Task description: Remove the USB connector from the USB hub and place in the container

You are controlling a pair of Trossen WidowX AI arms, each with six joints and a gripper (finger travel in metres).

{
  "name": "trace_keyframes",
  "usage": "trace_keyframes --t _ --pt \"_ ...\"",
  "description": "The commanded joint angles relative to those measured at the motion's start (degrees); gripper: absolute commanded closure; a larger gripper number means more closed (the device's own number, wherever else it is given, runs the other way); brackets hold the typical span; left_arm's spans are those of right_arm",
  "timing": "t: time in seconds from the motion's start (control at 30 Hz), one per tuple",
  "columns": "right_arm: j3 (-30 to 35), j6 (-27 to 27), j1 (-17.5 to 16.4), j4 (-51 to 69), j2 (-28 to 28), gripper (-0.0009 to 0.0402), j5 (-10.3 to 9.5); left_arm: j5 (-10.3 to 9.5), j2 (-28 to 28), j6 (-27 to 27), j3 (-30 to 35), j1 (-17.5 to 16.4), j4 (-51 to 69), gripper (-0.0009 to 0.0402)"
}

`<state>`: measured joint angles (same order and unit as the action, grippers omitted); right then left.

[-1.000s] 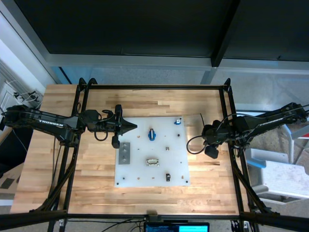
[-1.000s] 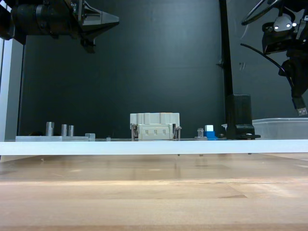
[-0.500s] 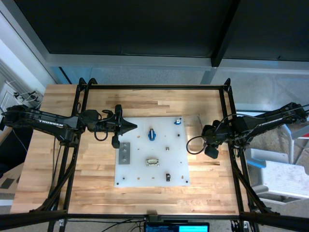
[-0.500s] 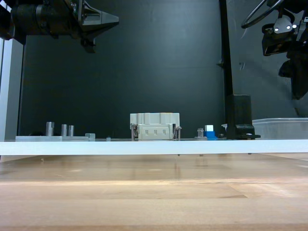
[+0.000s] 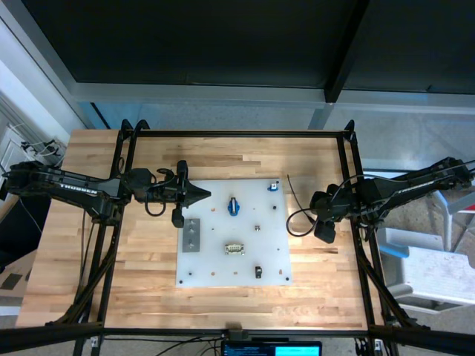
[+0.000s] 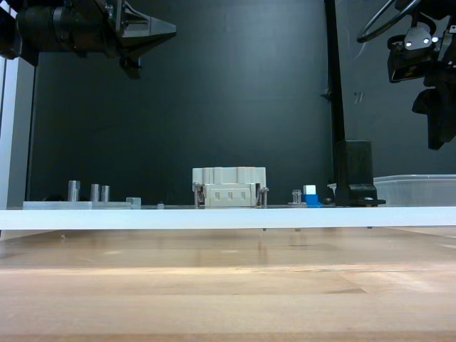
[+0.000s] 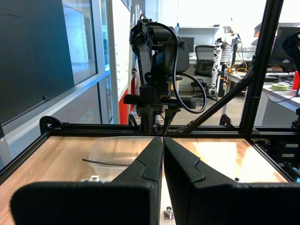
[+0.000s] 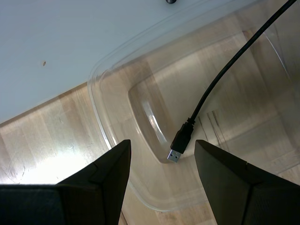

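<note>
Release step, seemingly: hovering over the clear rounded plastic tub (image 8: 101, 101) on the worktop, right gripper (image 8: 161, 154) spread wide, grasping nothing. Inside that tub, clear of the fingers: the thin black USB cable with its small silver-tipped plug (image 8: 180, 140). Over the white board's (image 5: 223, 259) left edge, raised: left gripper (image 7: 162, 140), clenched and empty. Next, probably: lift straight up, avoid snagging the cable.

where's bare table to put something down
Bare wood: the strip between the white board and the table's near edge, and the patch left of the board. Crowded on the right: the open right gripper hangs over the container holding the cable. The shut left gripper hovers over the board's far-left corner.
</note>
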<state>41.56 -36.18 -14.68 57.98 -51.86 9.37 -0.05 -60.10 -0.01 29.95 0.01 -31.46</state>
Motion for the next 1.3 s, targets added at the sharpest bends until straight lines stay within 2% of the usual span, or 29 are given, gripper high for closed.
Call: trace_keyframes --t 0.03,1.3 --pt "0.02 -0.09 -0.02 -0.02 -0.02 0.0205 0.04 0.02 0.0 0.0 0.0 0.0 0.0 0.0392" --pt "0.02 -0.7 -0.02 -1.75 0.0 0.0205 0.07 0.02 -0.02 0.0 0.0 0.0 0.0 0.0392"
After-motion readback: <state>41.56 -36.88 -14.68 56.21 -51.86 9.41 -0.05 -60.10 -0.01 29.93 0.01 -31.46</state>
